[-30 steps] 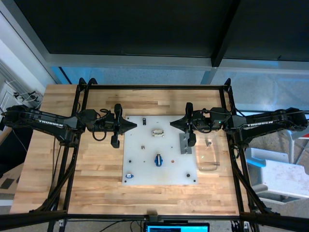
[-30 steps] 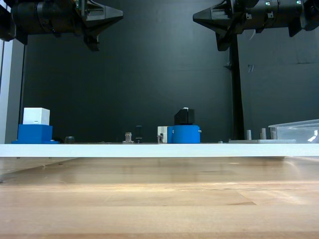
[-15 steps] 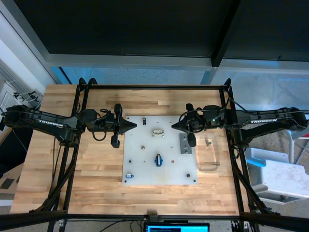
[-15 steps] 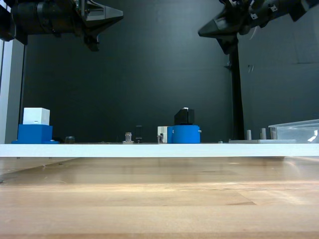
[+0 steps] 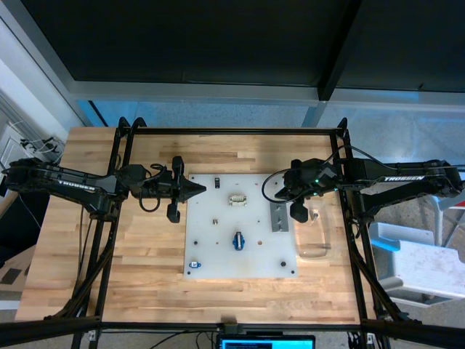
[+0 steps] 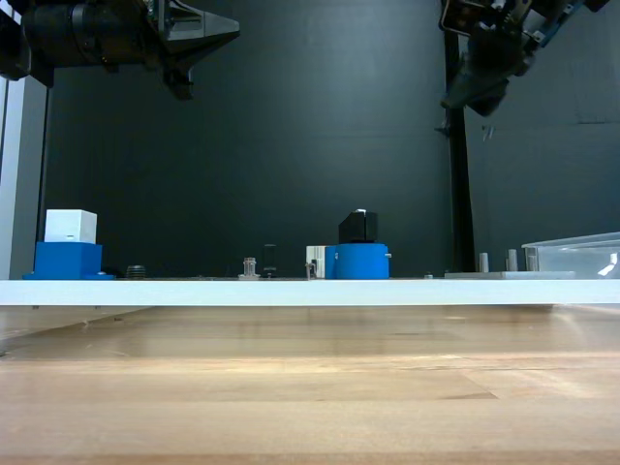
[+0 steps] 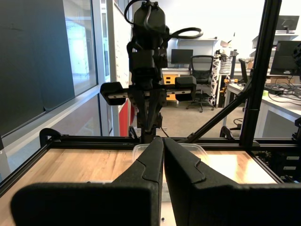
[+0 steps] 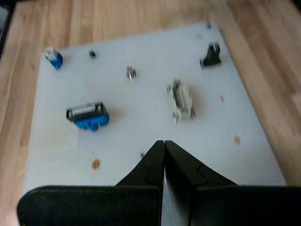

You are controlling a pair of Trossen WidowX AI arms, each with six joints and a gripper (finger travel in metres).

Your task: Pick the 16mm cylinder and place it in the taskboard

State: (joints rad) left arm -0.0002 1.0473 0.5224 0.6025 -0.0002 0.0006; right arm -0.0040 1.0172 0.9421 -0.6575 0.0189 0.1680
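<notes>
The right gripper (image 8: 163, 143) has its two black fingers pressed flat together with nothing between them. It hangs high above the right edge of the flat white square taskboard (image 5: 218, 251), tipped down toward the board. Just beside it in the high view are the grey rectangular metal block (image 5: 280, 216) at the board's right edge and, on the wooden desk (image 5: 145, 291) just past that edge, the clear plastic tray (image 5: 324, 251). The 16mm cylinder (image 5: 315, 215), a tiny silver-grey metal peg, appears to lie in the far part of that tray, untouched. The left gripper (image 7: 163, 140) is likewise clenched on nothing and is held level in the air at the board's left edge.

My guess is that the reach for the peg has barely begun. If the fingers go down as they are, they would likely knock the peg aside rather than straddle it. The tray's clear wall and the nearby grey block could also catch a finger. A round peg this small may slip or roll out of a poor pinch.

The right wrist view shows only the board, with its blue part and connectors, and neither tray nor peg. The high view alone places the peg. The low view adds how high both grippers hang.
</notes>
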